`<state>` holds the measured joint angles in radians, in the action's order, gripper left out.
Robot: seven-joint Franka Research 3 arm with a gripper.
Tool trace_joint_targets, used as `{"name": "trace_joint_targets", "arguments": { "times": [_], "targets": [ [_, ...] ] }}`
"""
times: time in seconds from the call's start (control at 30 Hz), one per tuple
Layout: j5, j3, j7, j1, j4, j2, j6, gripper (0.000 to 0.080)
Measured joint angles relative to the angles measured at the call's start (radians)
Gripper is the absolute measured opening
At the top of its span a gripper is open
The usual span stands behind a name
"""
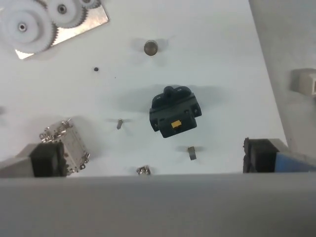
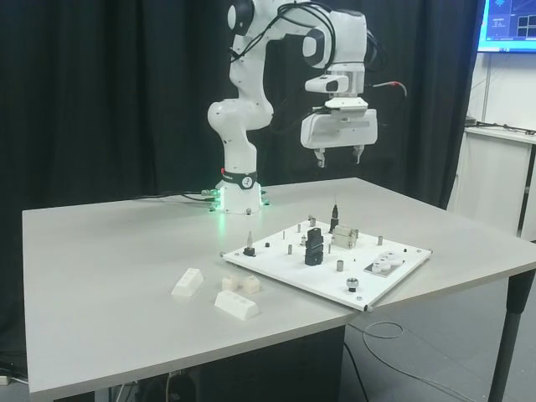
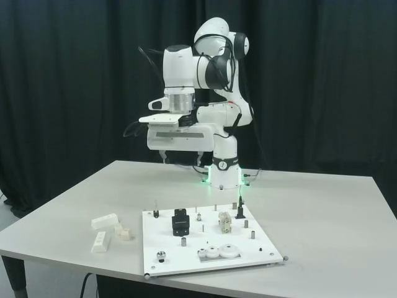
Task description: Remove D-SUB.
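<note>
We count four loose white blocks (image 3: 104, 221) on the grey table (image 3: 322, 211), left of the white board (image 3: 260, 245): one long piece farthest left, one long piece nearer the front edge, and two small ones together just beside the board's left edge.

On the board, left to right in the second room view: one small black peg (image 3: 156, 213) at the far left corner, one round knob (image 3: 161, 256) near the front edge, one black connector block (image 3: 180, 222) standing upright, then the D-SUB (image 3: 224, 222), a metal-shelled connector seated on the board right of the black block and apart from it. Further right stands one slim black upright part (image 3: 240, 211), with several short grey posts (image 3: 252, 234) scattered around; we do not count them with confidence. Near the front edge sits one cluster of three white gears (image 3: 218, 252).

One gripper (image 2: 339, 157) hangs high above the board, well apart from everything on it. Its two fingers (image 2: 358, 154) stand spread, with nothing between them. In the wrist view the D-SUB (image 1: 66, 143) lies partly behind one fingertip, and the black connector block (image 1: 175, 111) lies between the two.

One green light (image 2: 219, 199) glows at the arm's base.
</note>
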<state>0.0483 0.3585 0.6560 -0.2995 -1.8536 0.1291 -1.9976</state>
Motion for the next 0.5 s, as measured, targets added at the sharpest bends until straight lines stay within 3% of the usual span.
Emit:
{"name": "trace_joint_targets", "arguments": {
  "times": [0.5],
  "targets": [
    [0.014,-0.008,0.01,-0.001,0.053,0.015,0.035,0.08]
  ]
}}
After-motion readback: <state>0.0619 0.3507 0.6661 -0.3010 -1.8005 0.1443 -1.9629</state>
